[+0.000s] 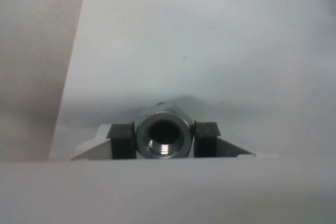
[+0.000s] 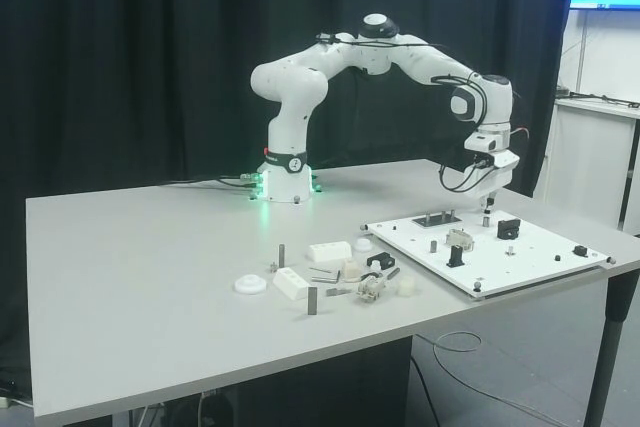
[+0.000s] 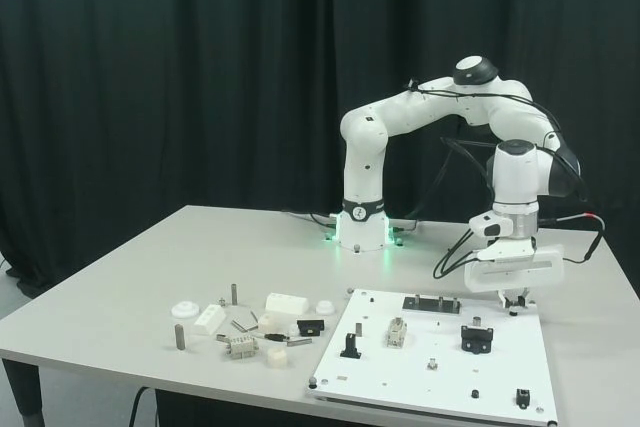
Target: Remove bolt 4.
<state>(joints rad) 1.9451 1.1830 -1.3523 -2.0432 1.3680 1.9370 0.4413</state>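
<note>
In the wrist view my gripper (image 1: 163, 141) is shut on a grey metal bolt (image 1: 164, 151), whose hollow threaded end faces the camera. Black finger pads (image 1: 121, 141) press it from both sides. Beneath it lies the white assembly board (image 1: 210, 51), with grey table showing past its edge. In the room views the gripper (image 2: 487, 199) (image 3: 514, 301) hangs a little above the far right part of the board (image 2: 530, 257) (image 3: 420, 379). The bolt itself is too small to make out there.
Black fixtures (image 3: 476, 338) (image 3: 350, 345) and a grey part (image 3: 397, 331) stand on the board, with a dark bar (image 3: 433, 303) at its back edge. Loose white blocks (image 3: 286, 302), a white disc (image 3: 183, 308) and upright grey pins (image 3: 180, 335) lie left of the board. The arm's base (image 3: 362, 232) glows green.
</note>
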